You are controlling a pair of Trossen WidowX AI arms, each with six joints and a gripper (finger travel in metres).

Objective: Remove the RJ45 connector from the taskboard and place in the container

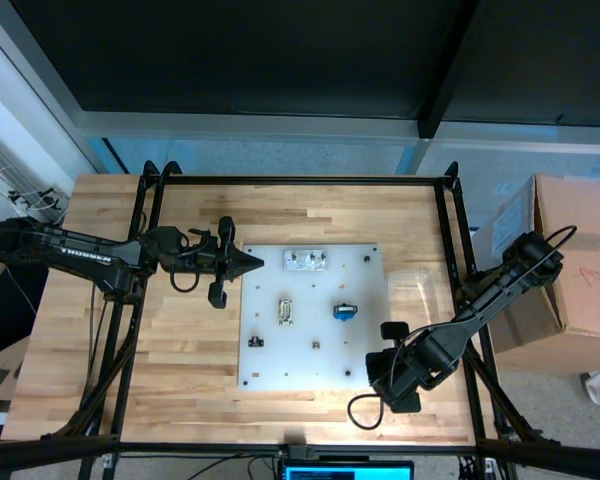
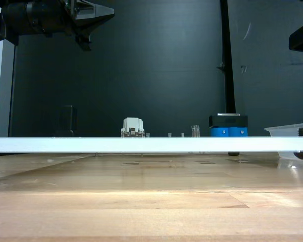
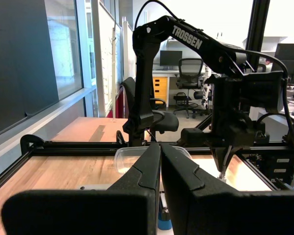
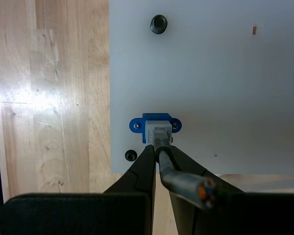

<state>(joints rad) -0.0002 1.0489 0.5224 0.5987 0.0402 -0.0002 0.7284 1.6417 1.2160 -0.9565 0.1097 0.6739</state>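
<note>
the right gripper [image 4: 160, 147], over the near right corner of the board [image 1: 310, 350], is closed on the network plug [image 4: 160, 132] by its cable, the plug end sitting in its blue socket [image 4: 135, 125], and the left gripper [image 1: 256, 263], high over the board's far left corner, is closed and empty.

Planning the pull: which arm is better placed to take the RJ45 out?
Right, likely. The right claw is over the seated RJ45; the left claw, shut, hangs at the board edge.
</note>
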